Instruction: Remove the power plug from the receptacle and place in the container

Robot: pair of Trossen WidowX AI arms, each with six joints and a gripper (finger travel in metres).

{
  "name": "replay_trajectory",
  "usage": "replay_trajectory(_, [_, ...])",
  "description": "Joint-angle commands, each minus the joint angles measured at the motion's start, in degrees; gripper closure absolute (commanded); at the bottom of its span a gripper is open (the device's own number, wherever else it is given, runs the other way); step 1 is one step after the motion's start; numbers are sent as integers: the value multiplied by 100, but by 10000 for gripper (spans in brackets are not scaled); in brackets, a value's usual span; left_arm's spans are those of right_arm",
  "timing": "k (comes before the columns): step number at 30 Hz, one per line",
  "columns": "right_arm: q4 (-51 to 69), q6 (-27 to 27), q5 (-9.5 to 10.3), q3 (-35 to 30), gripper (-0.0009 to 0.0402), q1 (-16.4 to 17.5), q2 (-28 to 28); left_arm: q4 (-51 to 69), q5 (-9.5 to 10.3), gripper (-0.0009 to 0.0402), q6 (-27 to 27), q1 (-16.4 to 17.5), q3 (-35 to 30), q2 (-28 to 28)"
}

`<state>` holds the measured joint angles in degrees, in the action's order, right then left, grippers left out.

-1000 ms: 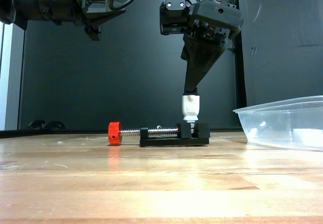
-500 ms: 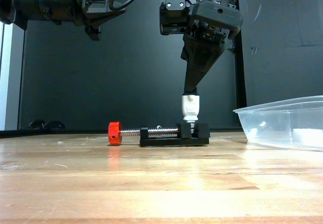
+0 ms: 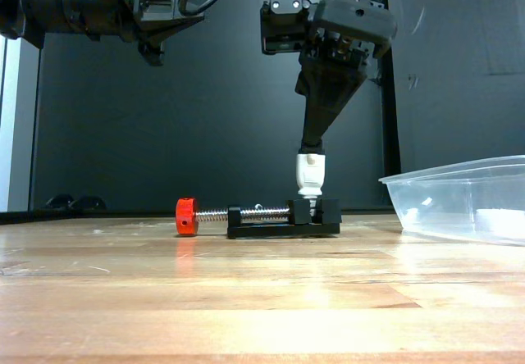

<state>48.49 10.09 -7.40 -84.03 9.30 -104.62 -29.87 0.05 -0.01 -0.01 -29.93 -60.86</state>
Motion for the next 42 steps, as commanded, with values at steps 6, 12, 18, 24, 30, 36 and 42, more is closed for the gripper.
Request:
replay_trajectory(6, [732, -61, -7, -592, 393, -2, 42, 0, -2, 393, 0, 2, -2, 0])
replay_trajectory(12, [1080, -160, -7, -837, 393, -4, 116, -4, -2, 393, 0, 0, -2, 2])
replay_trajectory(18, [1185, -155, -4, -560, 393, 17, 378, 0, -2, 393, 0, 0, -2, 0])
replay_trajectory(24, [1196, -11, -7, 133, 393, 208, 903, 4, -2, 393, 0, 0, -2, 0])
replay_trajectory(30, [1191, 380, -7, 866, 393, 396, 1379, 2, -2, 393, 0, 0, -2, 0])
replay_trajectory(36, [1047, 848, 4, 1644, 393, 503, 1779, 0, 0, 393, 0, 0, -2, 4])
replay_trajectory(42, [645, 1104, 269, 2234, 393, 557, 2026, -2, -2, 393, 0, 0, -2, 4])
